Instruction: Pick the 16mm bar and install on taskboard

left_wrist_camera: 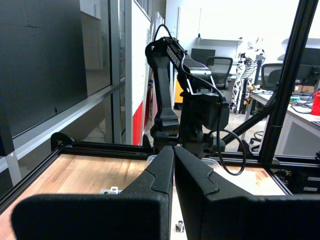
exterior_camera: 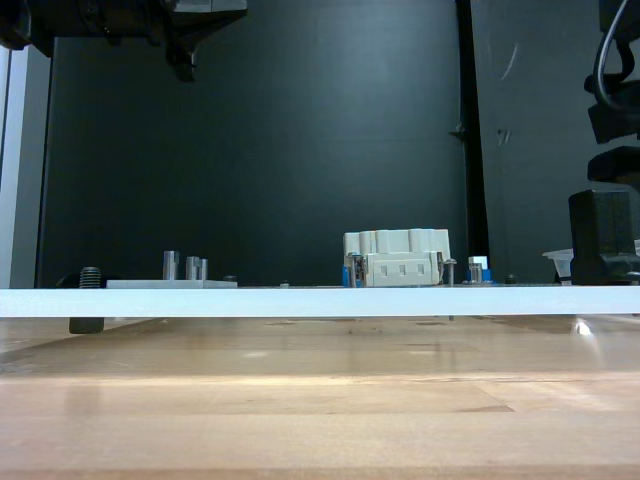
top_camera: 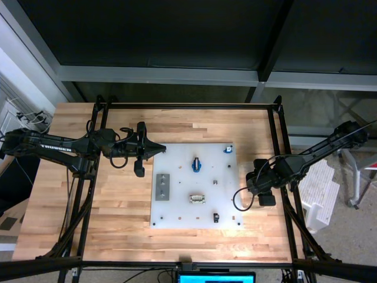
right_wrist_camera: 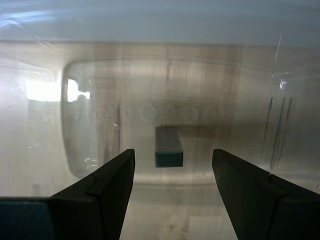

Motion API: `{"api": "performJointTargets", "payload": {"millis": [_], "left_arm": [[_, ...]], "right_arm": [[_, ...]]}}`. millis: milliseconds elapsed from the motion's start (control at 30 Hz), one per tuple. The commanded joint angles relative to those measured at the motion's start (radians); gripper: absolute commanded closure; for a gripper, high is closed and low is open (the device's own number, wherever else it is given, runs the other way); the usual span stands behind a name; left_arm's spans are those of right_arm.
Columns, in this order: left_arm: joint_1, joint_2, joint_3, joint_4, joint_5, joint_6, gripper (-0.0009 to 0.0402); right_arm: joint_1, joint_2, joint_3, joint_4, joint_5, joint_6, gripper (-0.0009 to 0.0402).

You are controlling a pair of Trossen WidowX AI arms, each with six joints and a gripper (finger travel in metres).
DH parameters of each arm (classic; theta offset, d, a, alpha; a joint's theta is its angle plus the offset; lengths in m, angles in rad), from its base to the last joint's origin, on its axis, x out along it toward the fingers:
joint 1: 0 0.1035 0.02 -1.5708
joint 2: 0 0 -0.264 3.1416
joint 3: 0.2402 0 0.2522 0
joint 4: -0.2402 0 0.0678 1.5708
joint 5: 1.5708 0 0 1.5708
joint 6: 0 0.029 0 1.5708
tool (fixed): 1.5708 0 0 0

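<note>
16mm bar [right_wrist_camera: 168, 146]: a short, dark teal block lying free and flat on the floor of a clear tray [right_wrist_camera: 70, 100], held by neither arm and clear of the board. Its long axis runs straight away from the right wrist camera, with one short end face turned toward the lens and the other pointing off along the gripper's line. It cannot be made out in the high view.

The wooden table [top_camera: 106, 224] carries the white task board [top_camera: 177, 212] near its middle. In the low view the board shows as a thin white edge [exterior_camera: 300, 302].

The left arm reaches in from the table's left edge. The left gripper [top_camera: 158, 149] is raised over the board's far left corner and points toward the right arm. Its fingers [left_wrist_camera: 165, 165] are pressed together with nothing between them.

The right gripper [top_camera: 263, 191] hangs just off the board's right edge, pointing down. From its wrist camera the right gripper [right_wrist_camera: 173, 151] stands wide, one finger to each side of the bar and neither touching it.

On the board, a grey plate with upright pegs [top_camera: 162, 187] lies toward the left. A beige connector [top_camera: 197, 199] sits near the middle. A blue part [top_camera: 196, 164] stands farther back.
</note>
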Motion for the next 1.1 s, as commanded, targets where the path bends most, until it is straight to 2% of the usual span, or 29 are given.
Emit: {"api": "performJointTargets", "payload": {"millis": [33, 633, 833, 1100], "left_arm": [[0.0, 0.0, 0.0, 0.0, 0.0, 0.0, 0.0393], [0.0, 0.0, 0.0, 0.0, 0.0, 0.0, 0.0393], [0.0, 0.0, 0.0, 0.0, 0.0, 0.0, 0.0393], [0.0, 0.0, 0.0, 0.0, 0.0, 0.0, 0.0393]], "right_arm": [[0.002, 0.008, -0.01, 0.015, 0.002, 0.004, 0.0178], [0.011, 0.017, -0.066, 0.097, 0.002, 0.045, 0.018], [0.011, 0.017, -0.066, 0.097, 0.002, 0.045, 0.0207], [0.013, 0.017, -0.066, 0.096, 0.002, 0.045, 0.0263]]}}
